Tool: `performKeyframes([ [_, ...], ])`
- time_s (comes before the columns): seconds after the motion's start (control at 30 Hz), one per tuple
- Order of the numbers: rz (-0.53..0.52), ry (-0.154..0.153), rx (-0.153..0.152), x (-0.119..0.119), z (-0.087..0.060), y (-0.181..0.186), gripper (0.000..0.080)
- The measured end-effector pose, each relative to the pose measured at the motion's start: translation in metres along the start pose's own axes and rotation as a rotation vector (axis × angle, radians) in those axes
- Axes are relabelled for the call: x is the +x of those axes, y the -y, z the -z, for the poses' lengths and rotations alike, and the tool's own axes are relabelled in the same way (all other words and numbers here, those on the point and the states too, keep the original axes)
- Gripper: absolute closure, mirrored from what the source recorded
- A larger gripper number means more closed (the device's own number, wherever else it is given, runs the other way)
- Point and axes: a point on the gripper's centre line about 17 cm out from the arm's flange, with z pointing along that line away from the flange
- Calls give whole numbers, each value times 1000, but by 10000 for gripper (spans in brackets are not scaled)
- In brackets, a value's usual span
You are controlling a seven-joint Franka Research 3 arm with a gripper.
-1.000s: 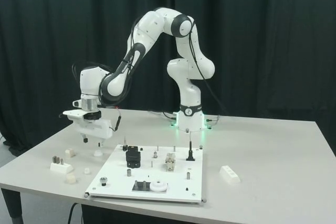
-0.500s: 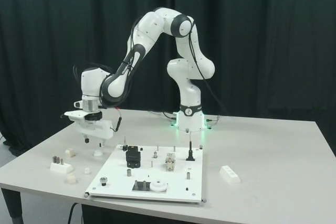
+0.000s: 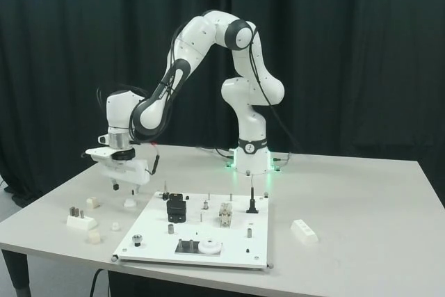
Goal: Pick medium gear.
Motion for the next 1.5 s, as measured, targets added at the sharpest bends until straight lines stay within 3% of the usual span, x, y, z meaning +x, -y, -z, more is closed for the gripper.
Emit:
performKeyframes([
  [0.2,-13,-3,1,0,-9,3,3],
  [0.67,-13,12,-38,-5,-35,-2,3],
  [1.5,-9,23,-38,-10,-40,-3,3],
])
